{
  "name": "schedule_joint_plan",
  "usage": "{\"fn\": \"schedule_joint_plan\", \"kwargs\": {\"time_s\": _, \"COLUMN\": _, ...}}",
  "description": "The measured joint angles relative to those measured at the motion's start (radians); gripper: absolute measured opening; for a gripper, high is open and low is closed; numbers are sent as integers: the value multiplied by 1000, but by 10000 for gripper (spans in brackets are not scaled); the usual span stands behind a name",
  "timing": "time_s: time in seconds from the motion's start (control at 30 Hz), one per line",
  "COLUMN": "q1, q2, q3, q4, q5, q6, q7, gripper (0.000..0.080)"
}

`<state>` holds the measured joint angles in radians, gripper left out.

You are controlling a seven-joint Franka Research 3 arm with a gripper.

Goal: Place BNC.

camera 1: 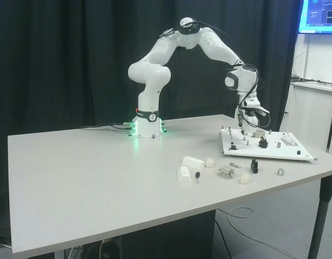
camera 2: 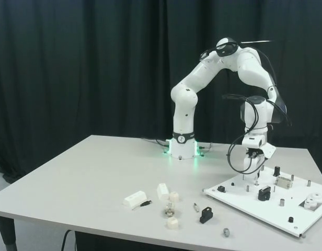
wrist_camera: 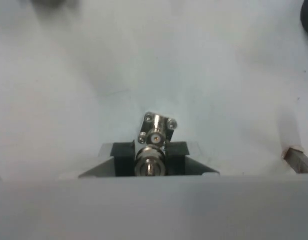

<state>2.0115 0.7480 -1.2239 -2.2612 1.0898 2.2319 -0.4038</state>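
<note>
In the wrist view my gripper (wrist_camera: 150, 155) is shut on a metal BNC plug (wrist_camera: 150, 166), with a black finger pad (wrist_camera: 123, 154) on each side of it. Just beyond the plug, a BNC socket (wrist_camera: 157, 128) with a square flange and corner screws stands on the white board (wrist_camera: 69, 75). The plug hangs a little above the socket and nearly in line with it. From the room, the gripper (camera 1: 247, 120) (camera 2: 253, 160) points down over the near-arm part of the board (camera 1: 287, 155) (camera 2: 239, 201).
The board carries several small black and metal fixtures (camera 2: 264, 194) and pegs. On the grey table in front of it lie white blocks (camera 1: 192, 161) (camera 2: 135, 199), a black part (camera 1: 255, 165) (camera 2: 206, 214) and a small metal piece (camera 1: 281, 171) (camera 2: 226, 231). Green lights glow at the arm's base (camera 1: 145, 128).
</note>
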Motion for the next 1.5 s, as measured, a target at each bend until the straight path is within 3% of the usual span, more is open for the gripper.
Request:
{"fn": "schedule_joint_plan", "kwargs": {"time_s": 0.43, "q1": -5, "q2": 10, "q3": -59, "q4": -6, "q5": -10, "q6": 10, "q7": 78, "gripper": 124}}
{"fn": "schedule_joint_plan", "kwargs": {"time_s": 0.87, "q1": -56, "q2": 59, "q3": -132, "q4": -15, "q5": -16, "q6": 9, "q7": 133, "gripper": 124}}
{"fn": "schedule_joint_plan", "kwargs": {"time_s": 1.5, "q1": -199, "q2": 114, "q3": -156, "q4": -15, "q5": -13, "q6": -12, "q7": 195, "gripper": 124}}
